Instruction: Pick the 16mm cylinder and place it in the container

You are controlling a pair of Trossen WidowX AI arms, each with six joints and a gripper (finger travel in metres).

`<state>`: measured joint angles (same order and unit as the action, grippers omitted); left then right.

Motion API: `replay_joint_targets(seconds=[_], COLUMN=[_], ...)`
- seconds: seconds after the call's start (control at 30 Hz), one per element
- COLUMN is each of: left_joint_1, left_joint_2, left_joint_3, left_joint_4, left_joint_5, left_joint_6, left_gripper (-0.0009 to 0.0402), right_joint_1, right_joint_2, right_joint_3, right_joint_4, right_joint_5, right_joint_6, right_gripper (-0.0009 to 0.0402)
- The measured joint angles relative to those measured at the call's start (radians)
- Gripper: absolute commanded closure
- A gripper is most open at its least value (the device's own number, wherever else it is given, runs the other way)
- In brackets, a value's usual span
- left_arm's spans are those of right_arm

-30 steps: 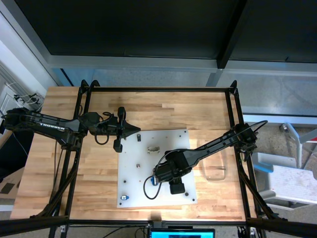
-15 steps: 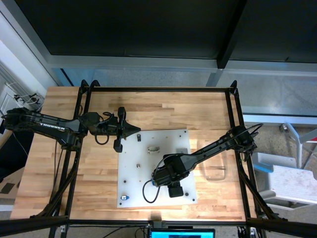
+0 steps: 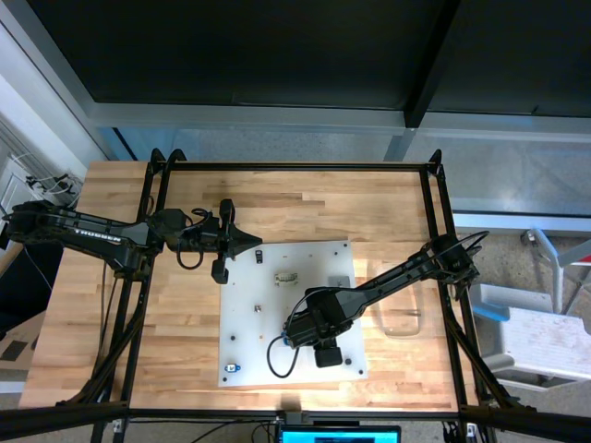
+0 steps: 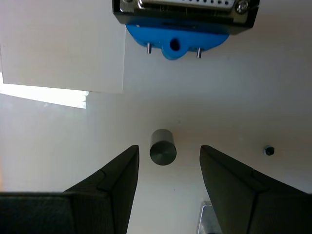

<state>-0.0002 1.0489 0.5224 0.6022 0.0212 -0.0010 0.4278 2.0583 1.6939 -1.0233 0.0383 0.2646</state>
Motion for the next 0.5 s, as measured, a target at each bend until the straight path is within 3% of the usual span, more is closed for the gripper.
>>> replay_joint_targets(seconds=[0.5], left_joint_1=[0.0], left_joint_2=[0.0], left_joint_3=[0.0], left_joint_4=[0.0], left_joint_5=[0.0], left_joint_6=[0.0], left_gripper=[0.0393], right_joint_1=[0.0], right_joint_2=[0.0], right_joint_3=[-0.043], right_joint_4=[0.051], right_joint_5=[0.015], right_joint_6=[0.011], right_gripper=[0.022])
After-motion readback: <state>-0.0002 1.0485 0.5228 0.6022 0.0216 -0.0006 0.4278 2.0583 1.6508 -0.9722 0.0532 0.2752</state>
